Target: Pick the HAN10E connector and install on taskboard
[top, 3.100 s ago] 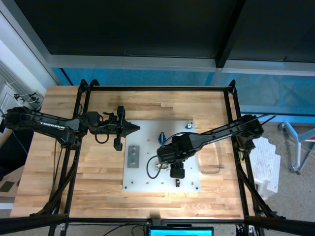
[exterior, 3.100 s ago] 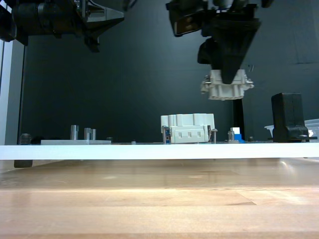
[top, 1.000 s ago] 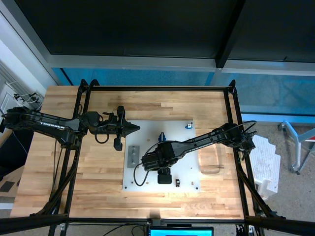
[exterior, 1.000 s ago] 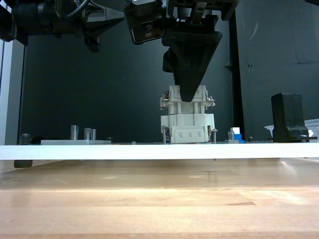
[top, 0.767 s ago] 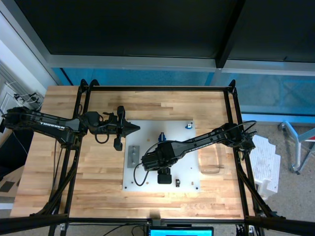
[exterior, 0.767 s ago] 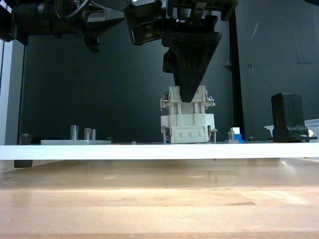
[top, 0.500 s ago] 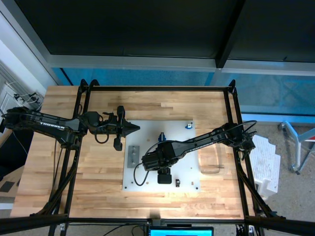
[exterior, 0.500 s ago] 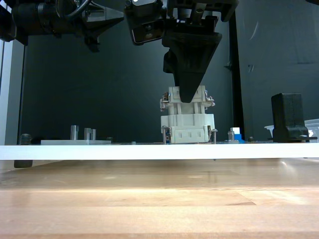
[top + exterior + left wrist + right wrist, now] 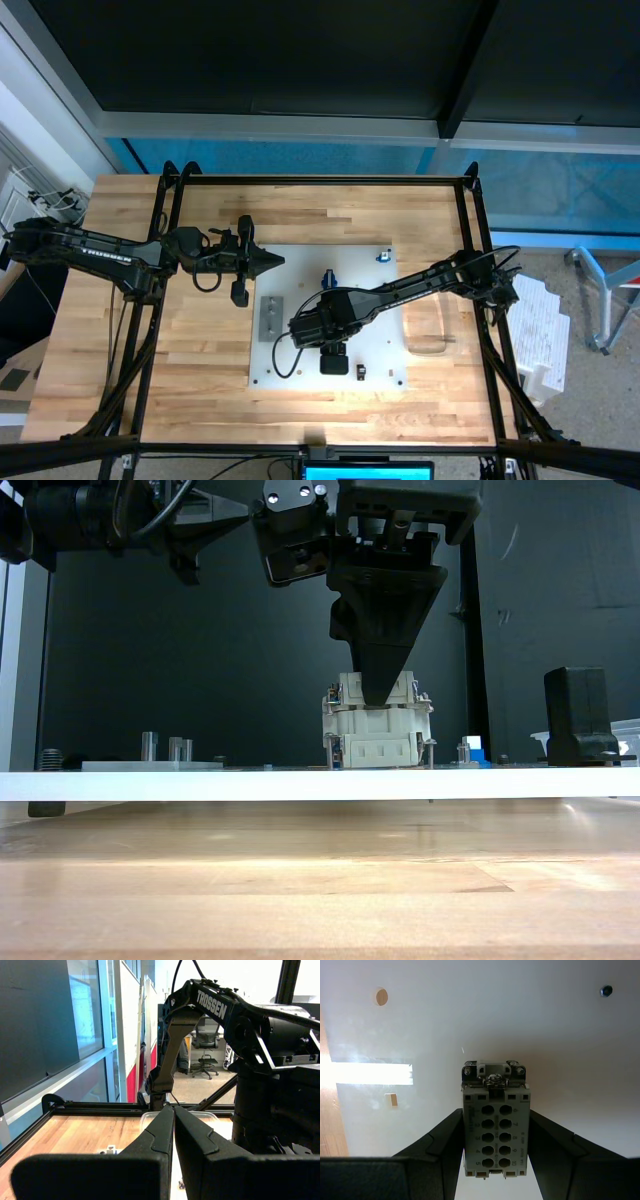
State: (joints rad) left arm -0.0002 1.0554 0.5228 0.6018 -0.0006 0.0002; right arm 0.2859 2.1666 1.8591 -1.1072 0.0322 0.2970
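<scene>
The right gripper holds with its two black fingers, one on each side, the small light-grey rectangular HAN10E connector, whose face shows two columns of round numbered holes, over the flat white taskboard with one round hole.

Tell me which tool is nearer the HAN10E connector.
Right. The right tool grips the HAN10E connector; the left tool, shut, hangs over the taskboard, at its far left corner.

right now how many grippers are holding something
1. The right gripper holds the HAN10E connector, set on the beige socket on the taskboard. The left gripper is shut on nothing, hovering over the taskboard's far-left corner.
</scene>
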